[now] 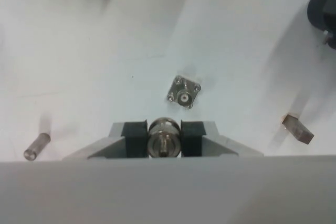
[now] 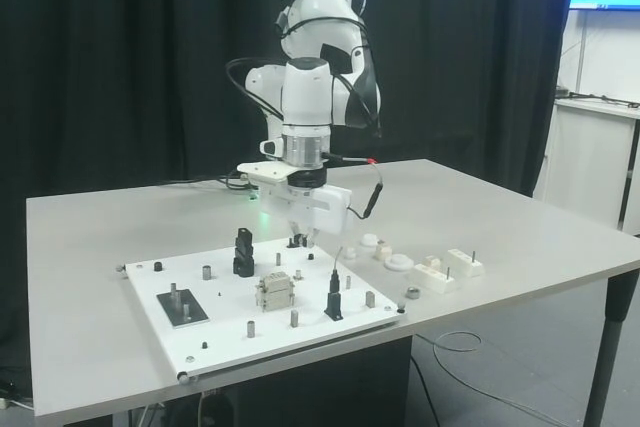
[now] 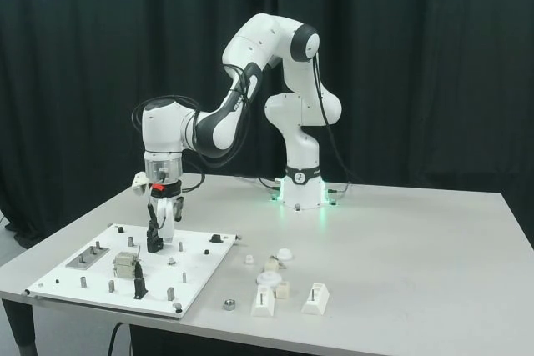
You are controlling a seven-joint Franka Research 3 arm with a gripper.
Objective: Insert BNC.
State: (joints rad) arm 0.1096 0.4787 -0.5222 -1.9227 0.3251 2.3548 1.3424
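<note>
The gripper is closed on the plug, held above the white board. The socket on the board, away from its edges, is still empty. Picking is done; I judge that lowering and inserting remain.

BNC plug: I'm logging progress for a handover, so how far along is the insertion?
Done: the pincer has the BNC plug clamped between its fingers. In hand: the wrist view shows the plug hovering over the white board, near the square-flanged socket but not lined up over it. Left: centre on the socket, lower, seat the plug and let go.
</note>
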